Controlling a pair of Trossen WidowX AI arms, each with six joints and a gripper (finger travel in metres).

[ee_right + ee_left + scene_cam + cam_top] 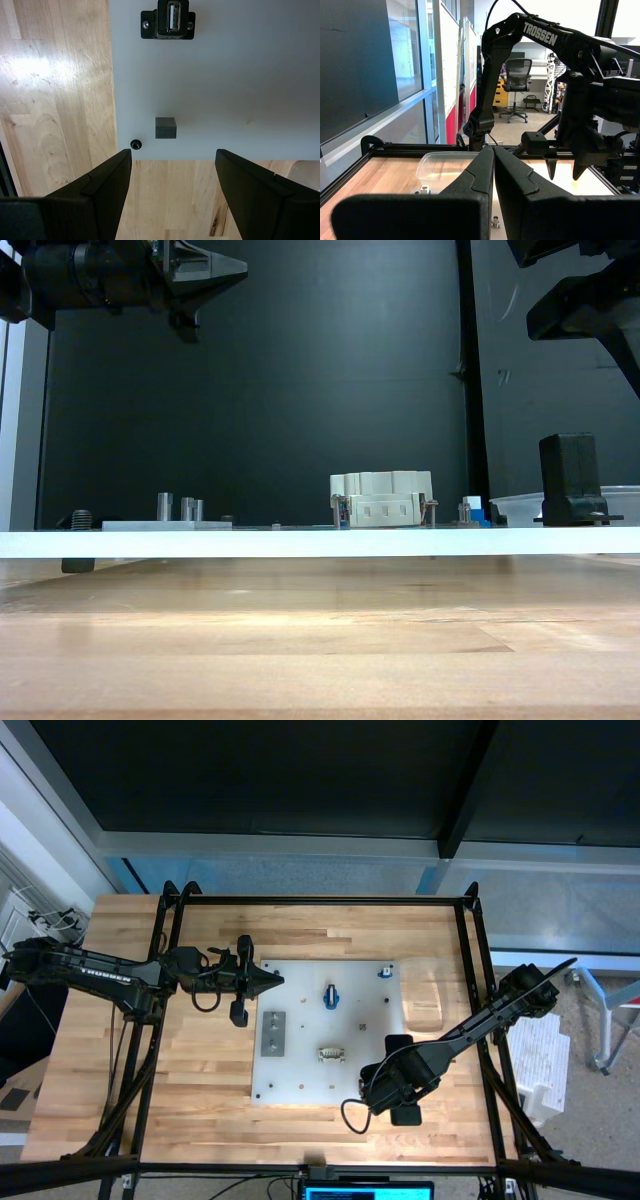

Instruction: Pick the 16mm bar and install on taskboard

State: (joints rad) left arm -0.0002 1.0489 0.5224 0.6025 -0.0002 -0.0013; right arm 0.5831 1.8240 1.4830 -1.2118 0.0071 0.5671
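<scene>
The taskboard [300,1075] is a white square plate in the middle of the wooden table. In the right wrist view a small short grey piece, the 16mm bar [165,128], lies on the taskboard [230,80] near its corner. My right gripper [172,197] hangs above it, open, its two black fingers [107,185] well apart with nothing between them. In the high view the right gripper [385,1092] covers the board's near right corner and hides the bar. My left gripper [268,980] is shut and empty, held high over the board's far left edge, fingers [475,175] pressed together.
On the board stand a grey rectangular block [272,1032], a blue knob [331,996], a silver connector [330,1054] and a black USB socket [167,22]. A black screw [135,144] sits by the board's corner. A clear plastic tray [422,1000] lies right of the board.
</scene>
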